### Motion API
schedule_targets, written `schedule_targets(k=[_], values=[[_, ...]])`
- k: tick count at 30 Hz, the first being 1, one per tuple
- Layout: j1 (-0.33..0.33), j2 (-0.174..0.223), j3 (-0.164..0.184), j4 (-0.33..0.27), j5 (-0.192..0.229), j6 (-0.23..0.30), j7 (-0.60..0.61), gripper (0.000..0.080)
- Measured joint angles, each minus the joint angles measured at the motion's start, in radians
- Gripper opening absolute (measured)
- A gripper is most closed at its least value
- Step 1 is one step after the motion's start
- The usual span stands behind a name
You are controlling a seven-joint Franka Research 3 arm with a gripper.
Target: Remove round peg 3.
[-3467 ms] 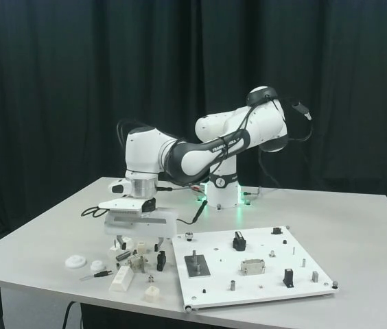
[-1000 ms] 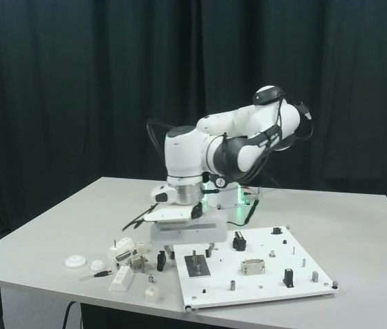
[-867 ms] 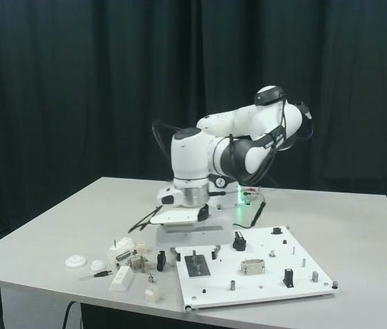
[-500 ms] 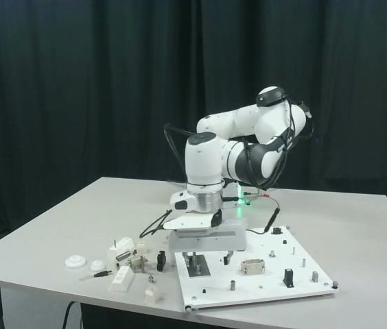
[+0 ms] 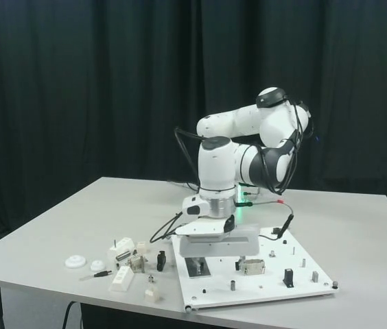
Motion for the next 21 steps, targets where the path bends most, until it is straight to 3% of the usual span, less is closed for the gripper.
schedule_targets(k=[21], values=[[0.0,-0.001,0.048,0.042,-0.024,0.024,0.056,0.08]])
